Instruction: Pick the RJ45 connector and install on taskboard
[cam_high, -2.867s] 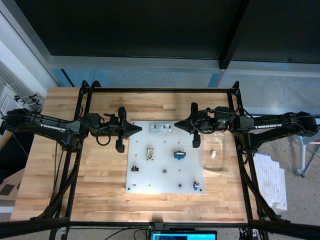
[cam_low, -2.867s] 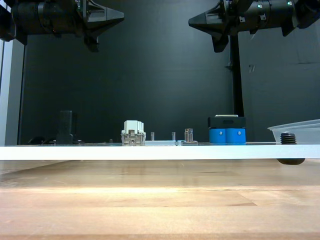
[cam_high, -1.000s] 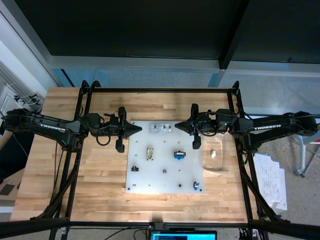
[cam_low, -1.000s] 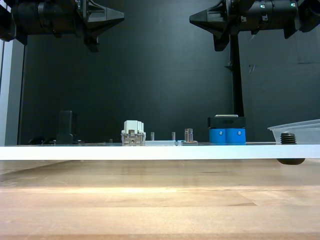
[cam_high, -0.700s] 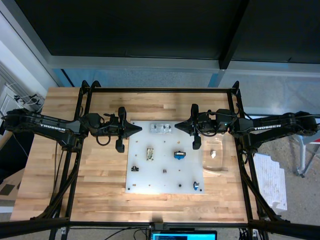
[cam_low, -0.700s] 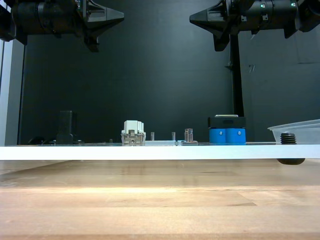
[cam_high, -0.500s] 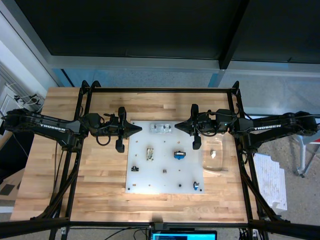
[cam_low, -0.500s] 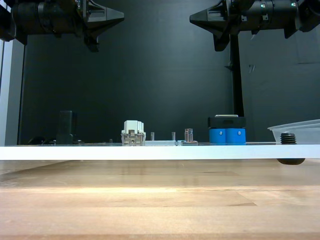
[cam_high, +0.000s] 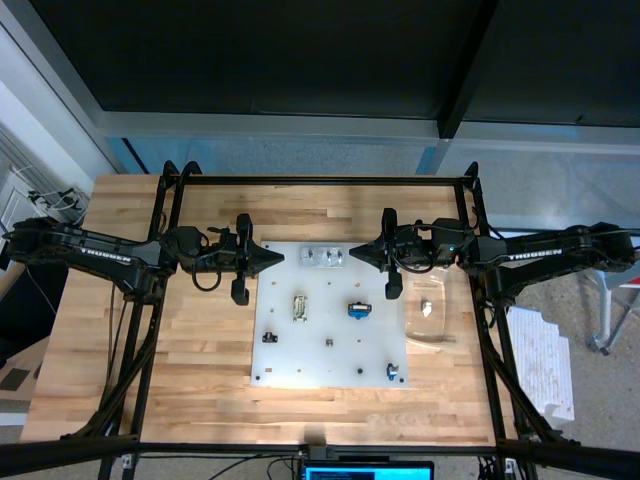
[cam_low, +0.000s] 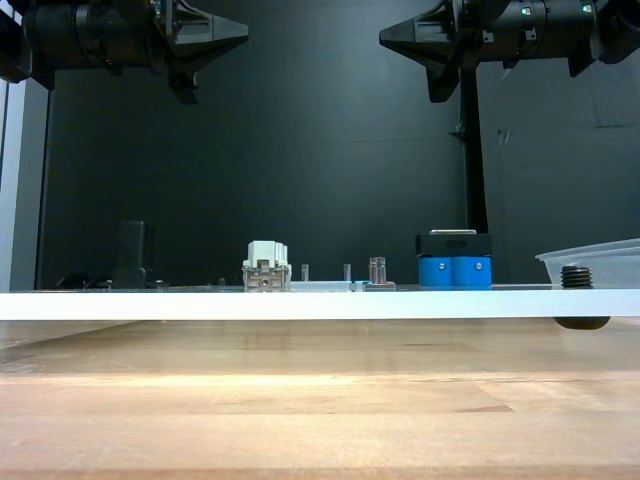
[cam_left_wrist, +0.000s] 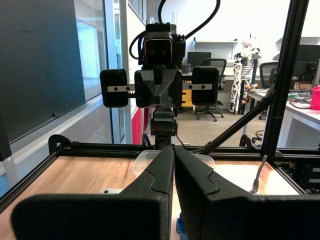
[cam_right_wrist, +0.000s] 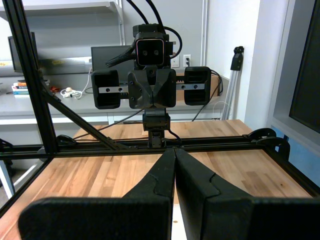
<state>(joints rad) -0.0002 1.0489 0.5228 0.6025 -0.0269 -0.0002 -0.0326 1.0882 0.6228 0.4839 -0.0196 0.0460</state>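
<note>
**Parked over a pale wood counter**

See left gripper and right gripper tip to tip, high above the white board, far edge, fingers clenched on nothing. Cannot tell where the connector sits. Around: black frame, grey floor.

Connector unlocatable; blue jack too small.

One left gripper, one right gripper, one white board, one clear tray
</note>
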